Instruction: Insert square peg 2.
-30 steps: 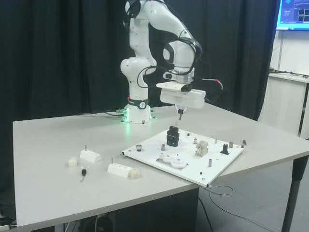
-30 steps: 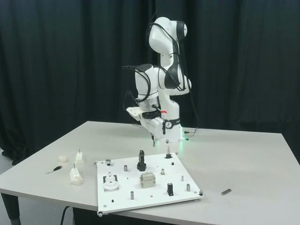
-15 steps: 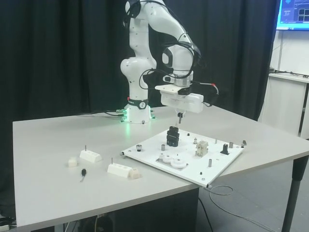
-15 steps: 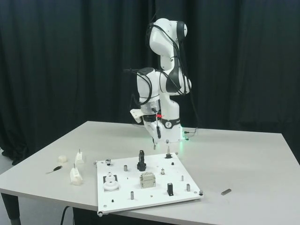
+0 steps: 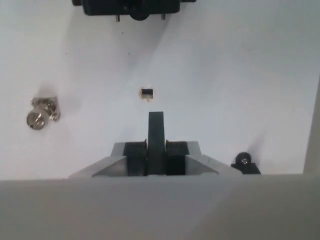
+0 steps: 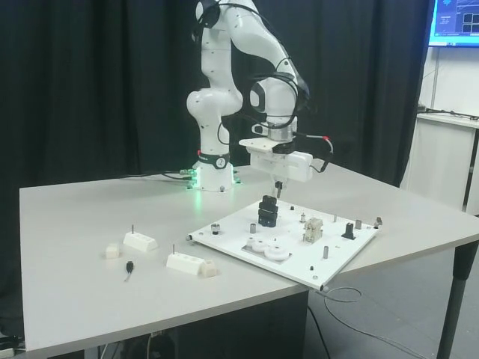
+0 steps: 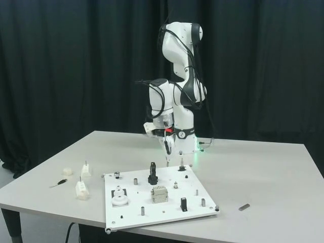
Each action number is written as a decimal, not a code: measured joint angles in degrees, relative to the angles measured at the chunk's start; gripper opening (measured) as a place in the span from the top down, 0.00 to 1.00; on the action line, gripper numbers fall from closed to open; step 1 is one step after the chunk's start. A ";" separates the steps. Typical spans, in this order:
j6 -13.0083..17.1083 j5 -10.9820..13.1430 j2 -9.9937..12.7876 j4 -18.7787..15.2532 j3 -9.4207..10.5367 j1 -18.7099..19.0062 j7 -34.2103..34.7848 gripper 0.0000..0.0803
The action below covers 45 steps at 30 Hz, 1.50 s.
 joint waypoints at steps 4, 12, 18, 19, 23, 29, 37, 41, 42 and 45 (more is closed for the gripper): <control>1.13 1.15 1.22 -0.14 0.04 0.00 -0.84 0.91; 2.31 5.24 3.67 -0.22 0.09 0.00 -5.22 0.91; 2.96 7.64 5.10 -0.22 0.09 -0.01 -7.16 0.91; 3.03 7.90 5.28 -0.22 0.09 -0.01 -7.33 0.91; 3.17 9.00 5.81 -0.22 0.09 -0.01 -7.81 0.91; 3.16 10.32 6.29 -0.27 0.10 0.00 -8.92 0.91; 3.16 12.10 6.80 -0.44 0.24 0.01 -11.12 0.91; 3.16 12.79 6.98 -0.48 0.31 0.01 -11.97 0.91; 3.16 13.02 7.05 -0.48 0.32 0.01 -12.25 0.91; 3.18 13.47 7.28 -0.47 0.32 0.01 -13.01 0.91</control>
